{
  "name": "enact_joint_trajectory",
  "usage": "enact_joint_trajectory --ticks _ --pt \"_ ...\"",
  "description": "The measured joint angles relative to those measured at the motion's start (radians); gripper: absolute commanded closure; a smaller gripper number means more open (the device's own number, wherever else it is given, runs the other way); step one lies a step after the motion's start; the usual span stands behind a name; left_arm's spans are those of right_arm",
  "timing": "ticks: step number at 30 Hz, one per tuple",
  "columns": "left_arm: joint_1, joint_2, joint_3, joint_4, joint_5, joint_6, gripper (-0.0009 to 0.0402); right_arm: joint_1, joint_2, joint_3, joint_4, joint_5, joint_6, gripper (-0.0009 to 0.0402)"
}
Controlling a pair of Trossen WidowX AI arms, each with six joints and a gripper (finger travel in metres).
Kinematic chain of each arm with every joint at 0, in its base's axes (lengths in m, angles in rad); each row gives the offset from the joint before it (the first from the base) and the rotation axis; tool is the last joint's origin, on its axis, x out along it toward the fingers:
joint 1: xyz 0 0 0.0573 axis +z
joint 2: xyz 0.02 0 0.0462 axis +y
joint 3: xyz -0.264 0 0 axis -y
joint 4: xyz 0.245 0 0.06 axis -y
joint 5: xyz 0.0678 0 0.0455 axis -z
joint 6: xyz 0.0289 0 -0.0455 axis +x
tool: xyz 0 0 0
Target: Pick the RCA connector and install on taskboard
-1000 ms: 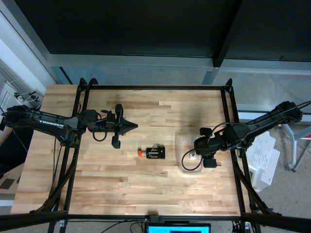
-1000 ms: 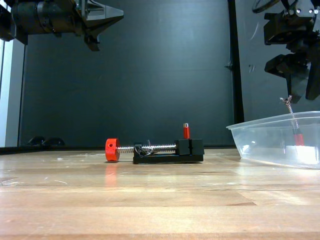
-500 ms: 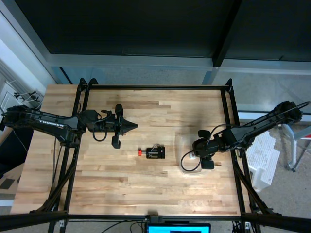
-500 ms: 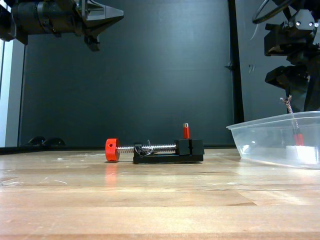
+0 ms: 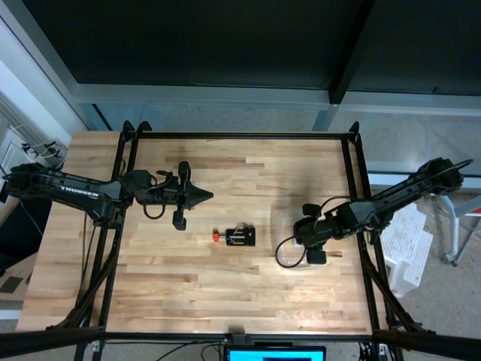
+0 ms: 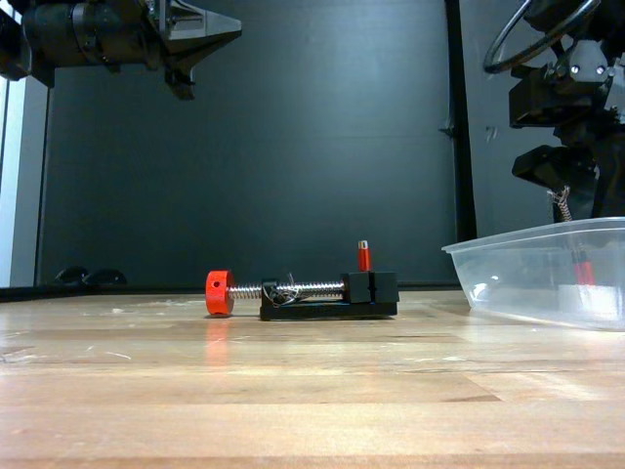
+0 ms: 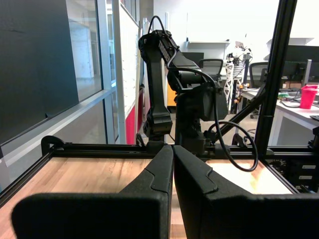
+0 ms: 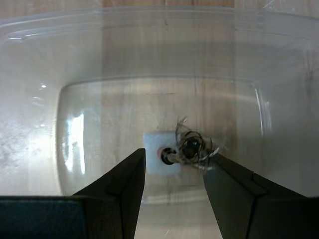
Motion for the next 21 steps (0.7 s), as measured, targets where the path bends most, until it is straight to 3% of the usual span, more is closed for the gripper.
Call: enact_joint_trajectory --ticks 21 --pt "0.000 0.000 0.000 0.000 0.000 0.000 0.0393 0.000 0.068 -0.015 0.061 -0.012 0.000 0.0240"
